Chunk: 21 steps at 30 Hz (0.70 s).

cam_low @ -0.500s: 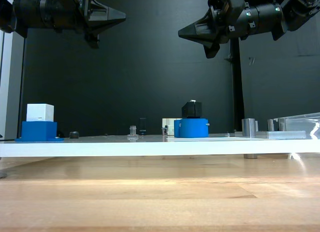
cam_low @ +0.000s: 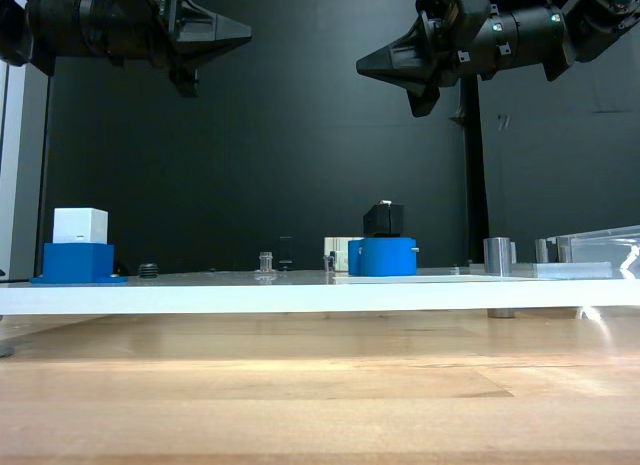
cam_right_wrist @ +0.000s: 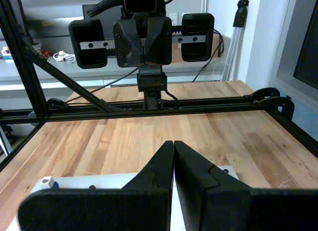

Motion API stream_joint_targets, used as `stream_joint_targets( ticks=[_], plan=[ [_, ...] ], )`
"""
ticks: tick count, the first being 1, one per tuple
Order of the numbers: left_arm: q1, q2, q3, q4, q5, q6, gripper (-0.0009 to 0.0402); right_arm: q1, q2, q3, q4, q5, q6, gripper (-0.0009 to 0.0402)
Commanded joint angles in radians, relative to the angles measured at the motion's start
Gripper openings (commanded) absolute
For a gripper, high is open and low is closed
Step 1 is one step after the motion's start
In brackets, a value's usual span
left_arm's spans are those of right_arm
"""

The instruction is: Remove the 16mm cylinder and place in the container

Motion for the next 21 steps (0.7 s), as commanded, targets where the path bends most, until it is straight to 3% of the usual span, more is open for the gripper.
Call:
stream_joint_targets(
  ticks=[1,16,19,21],
  plan=[
    [0.0,0.0,0.0,0.0,0.0,0.0,0.0,0.0,-0.004,0.007,-0.012,0.0,0.002,0.0],
    [0.0,0.0,0.0,0.0,0.0,0.0,0.0,0.089,0.004,0.27,-0.626,0.015,0.003,0.0],
    [0.0,0.0,0.0,0.0,0.0,0.0,0.0,0.117,0.004,0.304,-0.684,0.06,0.018,0.0],
    [0.0,0.0,0.0,0.0,0.0,0.0,0.0,0.133,0.004,0.325,-0.729,0.067,0.026,0.0]
  ],
)
